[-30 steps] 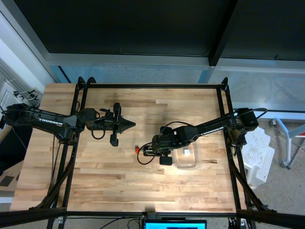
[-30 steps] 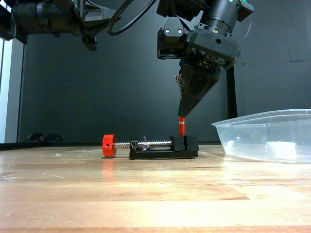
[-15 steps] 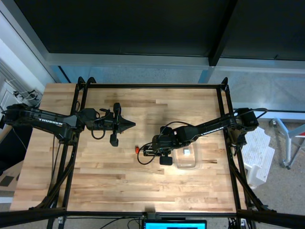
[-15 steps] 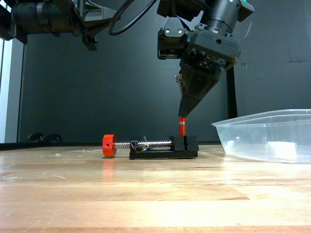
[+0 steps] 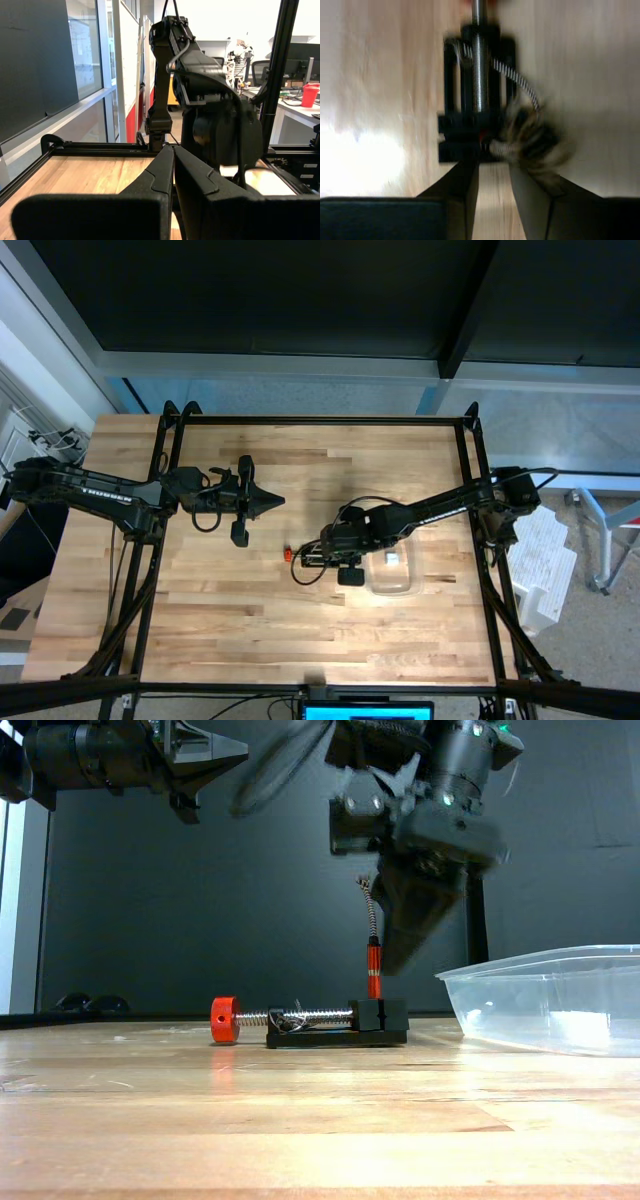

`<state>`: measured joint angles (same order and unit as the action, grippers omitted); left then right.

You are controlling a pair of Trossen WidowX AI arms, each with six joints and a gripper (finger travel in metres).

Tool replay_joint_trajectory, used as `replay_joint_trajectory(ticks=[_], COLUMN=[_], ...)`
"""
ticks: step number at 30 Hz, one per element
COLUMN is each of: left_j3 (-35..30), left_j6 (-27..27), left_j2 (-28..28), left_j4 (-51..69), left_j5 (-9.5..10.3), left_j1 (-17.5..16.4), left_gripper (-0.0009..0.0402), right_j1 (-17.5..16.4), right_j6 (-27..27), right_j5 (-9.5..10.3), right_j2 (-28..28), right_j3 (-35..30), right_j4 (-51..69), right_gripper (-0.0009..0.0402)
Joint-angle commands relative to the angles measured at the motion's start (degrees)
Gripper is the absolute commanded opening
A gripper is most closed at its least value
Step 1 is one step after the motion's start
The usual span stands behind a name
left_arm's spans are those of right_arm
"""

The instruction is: Pick the RCA connector and install on taskboard

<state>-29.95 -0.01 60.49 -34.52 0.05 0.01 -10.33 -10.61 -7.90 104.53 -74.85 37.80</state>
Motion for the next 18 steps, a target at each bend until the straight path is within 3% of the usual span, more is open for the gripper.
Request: replay_joint_trajectory(ticks=[1,10,18], left_j3=[0.0,0.0,0.0], left_j6=[0.0,0.0,0.0], left_j2=[0.0,0.0,0.0], left_j4=[0.0,0.0,0.0], left_j5=[-0.02,-0.02,-0.02], left_j1=[0.0,0.0,0.0], left_gripper=[0.0,0.0,0.0], right_j1=[0.0,0.0,0.0], right_j6=[0.0,0.2,2.8], right_j5=[-0.07,-0.07,0.09], right_j2=[-1.2,-4.7,-10.4], right_j3=[-0.3,-0.3,0.1], right_j4=[-0.5,0.6,2.3], right_gripper=[0.0116,0.0167,0.0177])
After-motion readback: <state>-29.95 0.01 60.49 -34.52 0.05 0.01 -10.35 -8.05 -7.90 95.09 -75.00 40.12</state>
